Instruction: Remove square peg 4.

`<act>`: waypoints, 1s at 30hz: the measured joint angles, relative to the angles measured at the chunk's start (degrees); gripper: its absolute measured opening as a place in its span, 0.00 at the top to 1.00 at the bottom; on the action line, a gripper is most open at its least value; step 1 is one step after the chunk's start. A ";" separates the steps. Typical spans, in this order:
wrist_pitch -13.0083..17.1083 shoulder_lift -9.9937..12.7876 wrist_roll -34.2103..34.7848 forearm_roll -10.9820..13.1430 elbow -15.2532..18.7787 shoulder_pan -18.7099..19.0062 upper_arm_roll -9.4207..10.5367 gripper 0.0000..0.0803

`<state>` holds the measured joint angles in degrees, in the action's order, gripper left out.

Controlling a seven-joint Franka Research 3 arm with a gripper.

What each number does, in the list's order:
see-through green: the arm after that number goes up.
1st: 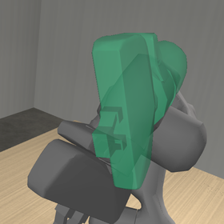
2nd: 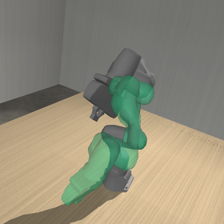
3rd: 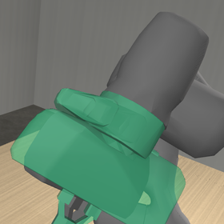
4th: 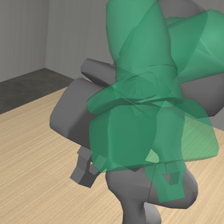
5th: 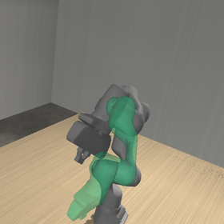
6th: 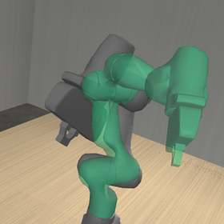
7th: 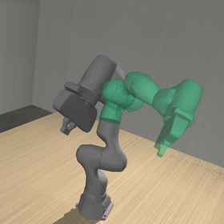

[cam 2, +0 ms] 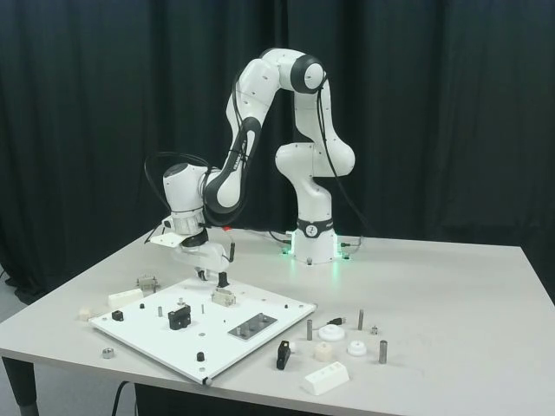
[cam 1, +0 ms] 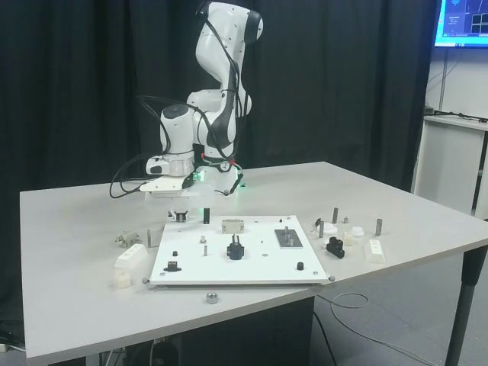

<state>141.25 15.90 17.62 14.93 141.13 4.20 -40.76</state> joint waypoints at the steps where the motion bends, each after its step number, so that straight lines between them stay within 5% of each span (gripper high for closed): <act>1: 0.00 0.00 0.03 0.00 0.00 0.01 0.00 0.88; 30: 0.09 0.02 -1.97 -0.96 -0.02 0.23 0.00 0.88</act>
<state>141.34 15.92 15.66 13.97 141.11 4.42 -40.76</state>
